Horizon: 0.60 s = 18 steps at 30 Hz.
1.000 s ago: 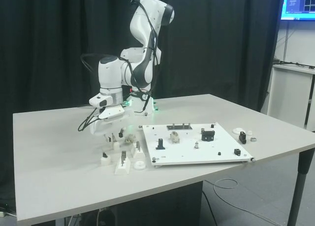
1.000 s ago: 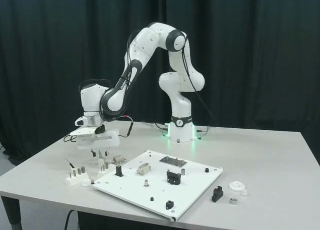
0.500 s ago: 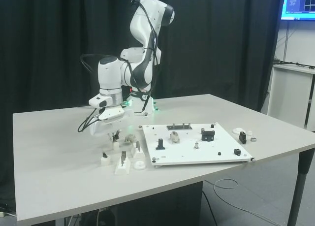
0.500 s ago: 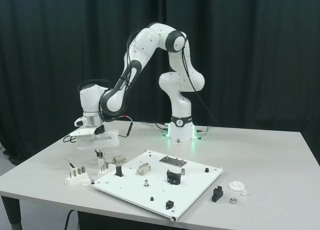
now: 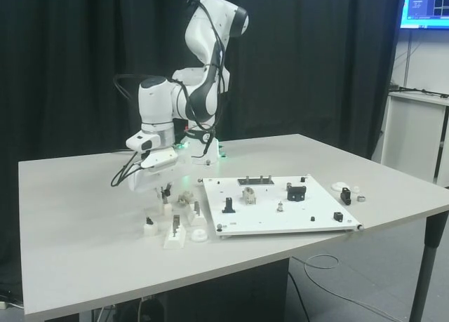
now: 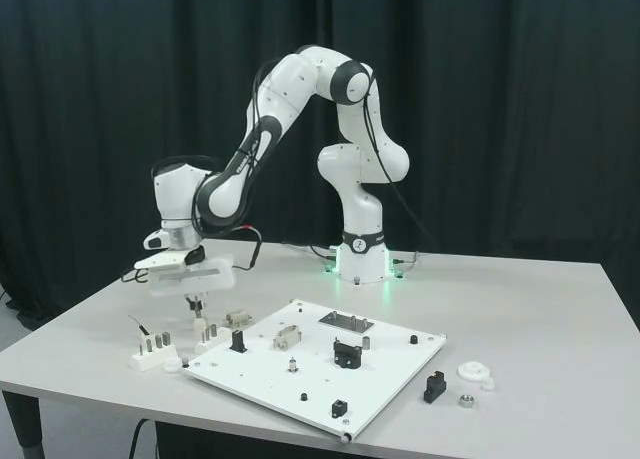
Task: Pick Ethernet.
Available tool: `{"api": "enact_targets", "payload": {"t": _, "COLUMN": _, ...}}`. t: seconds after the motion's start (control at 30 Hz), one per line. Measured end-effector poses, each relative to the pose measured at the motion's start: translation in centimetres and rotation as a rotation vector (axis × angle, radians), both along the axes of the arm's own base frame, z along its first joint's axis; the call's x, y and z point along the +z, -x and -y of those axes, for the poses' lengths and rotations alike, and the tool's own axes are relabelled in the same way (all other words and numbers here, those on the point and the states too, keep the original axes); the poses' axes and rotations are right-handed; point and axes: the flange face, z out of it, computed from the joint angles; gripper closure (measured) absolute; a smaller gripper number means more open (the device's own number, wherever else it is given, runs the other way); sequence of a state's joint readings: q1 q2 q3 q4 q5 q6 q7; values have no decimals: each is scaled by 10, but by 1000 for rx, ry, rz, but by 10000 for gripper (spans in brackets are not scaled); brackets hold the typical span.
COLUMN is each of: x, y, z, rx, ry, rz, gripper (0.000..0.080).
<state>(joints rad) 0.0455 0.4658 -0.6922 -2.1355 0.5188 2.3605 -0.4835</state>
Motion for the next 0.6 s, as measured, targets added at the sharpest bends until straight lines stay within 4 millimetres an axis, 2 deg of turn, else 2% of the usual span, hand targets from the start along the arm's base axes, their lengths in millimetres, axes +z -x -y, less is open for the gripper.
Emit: {"api": "enact_targets", "payload": {"t": 0.6, "x": 32, "y": -20, "z": 8, "rx": -10, "ry": -14, "rz": -86, "gripper": 705}}
